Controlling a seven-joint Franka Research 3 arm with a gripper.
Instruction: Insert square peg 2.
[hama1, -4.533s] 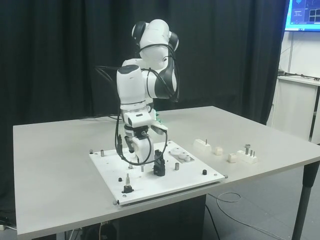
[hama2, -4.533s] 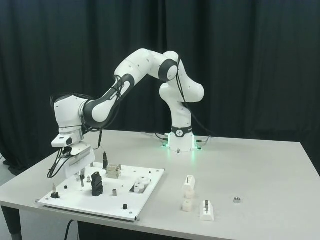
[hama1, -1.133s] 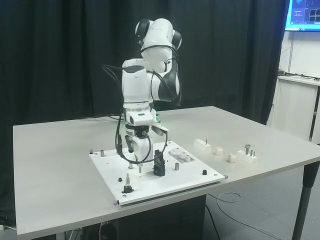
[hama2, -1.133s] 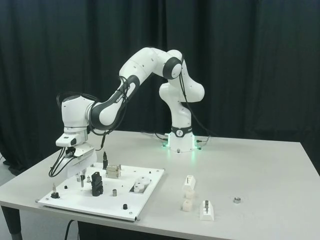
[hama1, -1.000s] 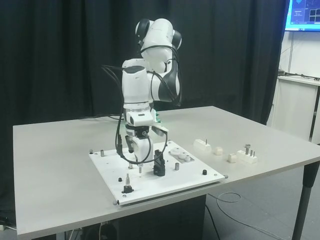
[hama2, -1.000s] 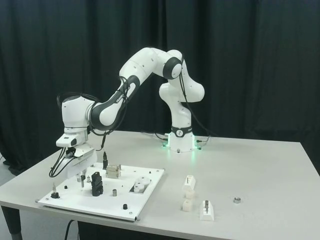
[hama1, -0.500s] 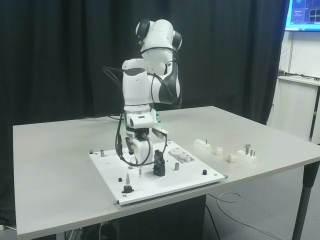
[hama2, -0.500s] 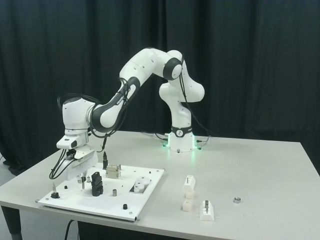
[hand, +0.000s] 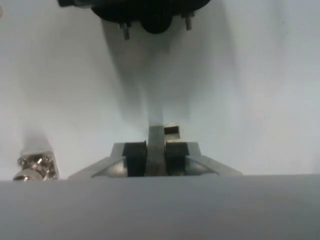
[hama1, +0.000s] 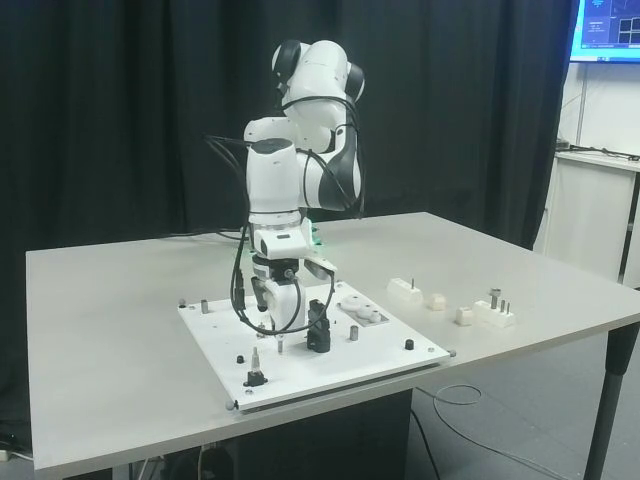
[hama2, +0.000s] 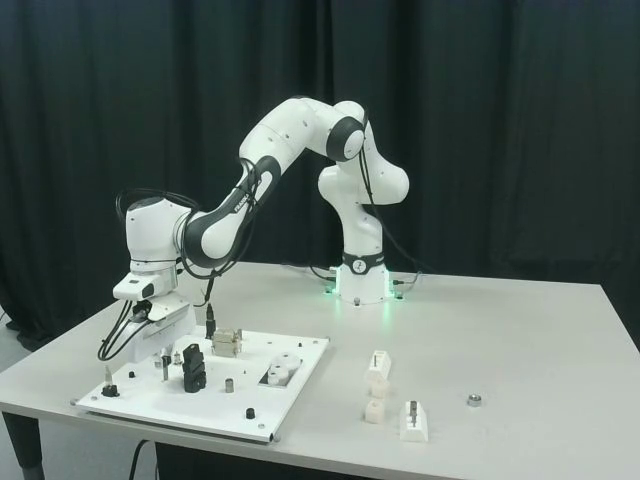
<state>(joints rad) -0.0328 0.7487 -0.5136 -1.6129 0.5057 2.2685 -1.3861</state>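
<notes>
A white Franka arm (hama2: 250, 180) is reaching from its base (hama2: 362, 283), where a green light is glowing, down over a white board (hama1: 310, 345) that is lying on the grey table (hama1: 120, 300). Going left to right across the board in the second room view, a slim upright post on a black foot (hama2: 108, 383) is standing at the near-left corner, the gripper (hama2: 163, 345) is hanging just right of it, a black block (hama2: 192, 368) is sitting at the gripper's 4 o'clock, a grey metal fixture (hama2: 226, 343) is standing beyond that block, and a white moulded part (hama2: 283, 368) is lying farther right. Off the board, 3 small white blocks (hama2: 378, 385) are lying on the table toward 3 o'clock, well apart from the arm.

In the wrist view, the 2 fingers (hand: 134, 152) are pressing together on a slim grey square peg (hand: 156, 145), which is standing upright between the pads and pointing down at the board. A small dark square hole (hand: 172, 131) is showing in the board just beside the peg's tip; whether the tip is touching the board cannot be told. A black part with 2 screws (hand: 150, 12) is sitting farther along the board, and a metal hex fitting (hand: 35, 166) is standing off to one side.

In the first room view, the gripper (hama1: 277, 322) is hovering low at the board's middle, with the black block (hama1: 319, 325) immediately at its 3 o'clock.
</notes>
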